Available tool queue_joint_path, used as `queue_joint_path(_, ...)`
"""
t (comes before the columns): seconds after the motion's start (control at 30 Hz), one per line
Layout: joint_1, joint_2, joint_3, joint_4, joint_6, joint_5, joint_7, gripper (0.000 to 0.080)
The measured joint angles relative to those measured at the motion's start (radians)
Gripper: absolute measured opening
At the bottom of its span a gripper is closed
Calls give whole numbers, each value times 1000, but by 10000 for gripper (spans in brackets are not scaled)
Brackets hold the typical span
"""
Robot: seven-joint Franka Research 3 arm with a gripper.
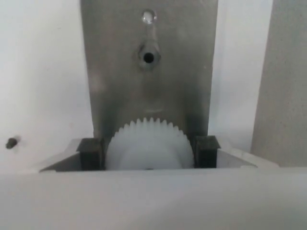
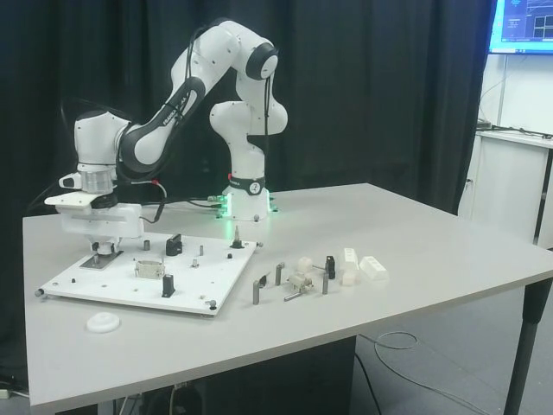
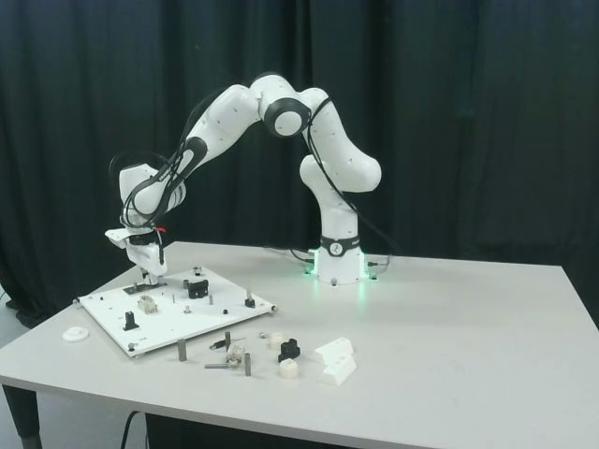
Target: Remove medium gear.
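As the wrist view looks down, the medium gear (image 1: pixel 149 144), white and toothed, sits between the 2 black fingers (image 1: pixel 91 153), which press on its opposite sides; its flat face is toward the camera, so its axis runs along the line of sight, above a grey metal plate (image 1: pixel 120 72) with a hole.

From the first room view, the gripper (image 2: pixel 102 249) hangs low over the white board (image 2: pixel 121 285) on the counter (image 2: pixel 415 242), gear hidden.

From the second room view, the gripper (image 3: pixel 148 271) is at the board's far corner; another white gear (image 3: pixel 75 334) lies on the counter beside the board
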Motion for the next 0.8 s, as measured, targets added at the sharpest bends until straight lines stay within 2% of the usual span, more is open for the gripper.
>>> queue_joint_path(0.5,2,-79,-30,-14,-19,-40,1,399)
queue_joint_path(0.8,3,-90,-29,-18,-19,-41,2,399)
